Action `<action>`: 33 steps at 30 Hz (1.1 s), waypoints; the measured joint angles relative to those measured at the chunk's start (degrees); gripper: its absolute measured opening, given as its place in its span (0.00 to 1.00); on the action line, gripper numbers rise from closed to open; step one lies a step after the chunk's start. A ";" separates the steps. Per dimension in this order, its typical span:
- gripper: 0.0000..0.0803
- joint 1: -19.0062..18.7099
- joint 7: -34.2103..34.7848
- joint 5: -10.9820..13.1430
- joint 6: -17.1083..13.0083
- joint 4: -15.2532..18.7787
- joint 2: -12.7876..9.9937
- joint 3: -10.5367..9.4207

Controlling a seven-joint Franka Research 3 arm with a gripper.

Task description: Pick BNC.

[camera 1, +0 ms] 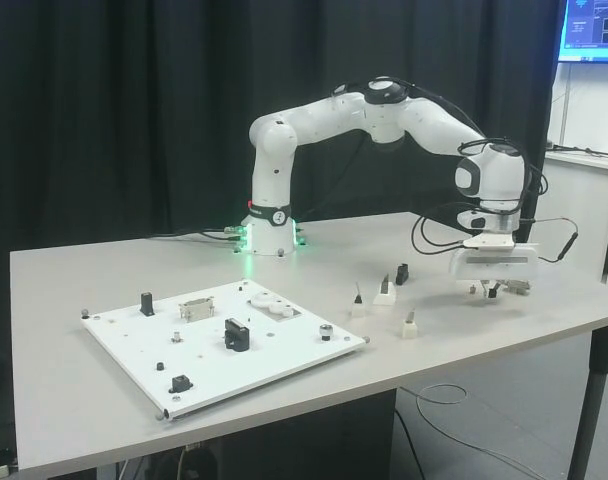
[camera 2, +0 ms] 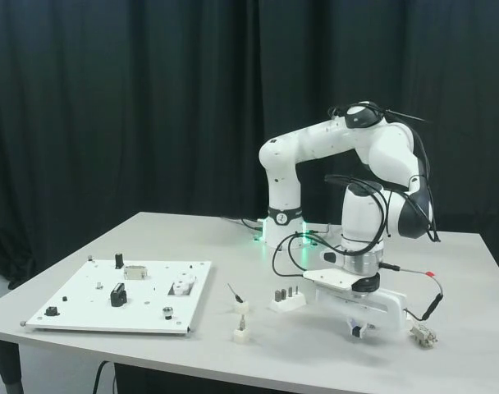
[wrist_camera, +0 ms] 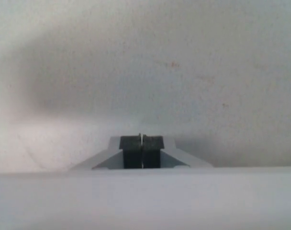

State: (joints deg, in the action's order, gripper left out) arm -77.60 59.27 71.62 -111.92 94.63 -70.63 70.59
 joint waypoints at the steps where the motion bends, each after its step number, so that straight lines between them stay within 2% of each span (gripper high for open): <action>1: 0.00 0.01 -0.01 -0.11 0.03 0.00 0.07 0.10; 14: 0.00 -0.03 -1.13 -0.64 1.46 -0.01 0.13 1.96; 21: 0.00 -0.17 -1.62 -1.02 3.79 -0.19 0.17 3.43; 22: 0.49 -0.18 -1.72 -1.04 4.11 -0.24 0.20 3.62; 28: 0.49 -0.21 -2.44 -1.19 5.35 -0.35 0.72 4.22; 29: 0.84 -0.21 -2.69 -1.23 5.44 -0.36 0.85 4.24; 30: 0.84 -0.22 -2.96 -1.28 5.48 -0.36 0.97 4.24; 31: 0.95 -0.23 -3.21 -1.33 5.52 -0.36 1.08 4.24; 33: 0.95 -0.27 -3.88 -1.44 5.60 -0.36 1.27 4.24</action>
State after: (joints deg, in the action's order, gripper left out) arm -77.87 55.40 70.17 -106.32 94.27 -69.36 74.84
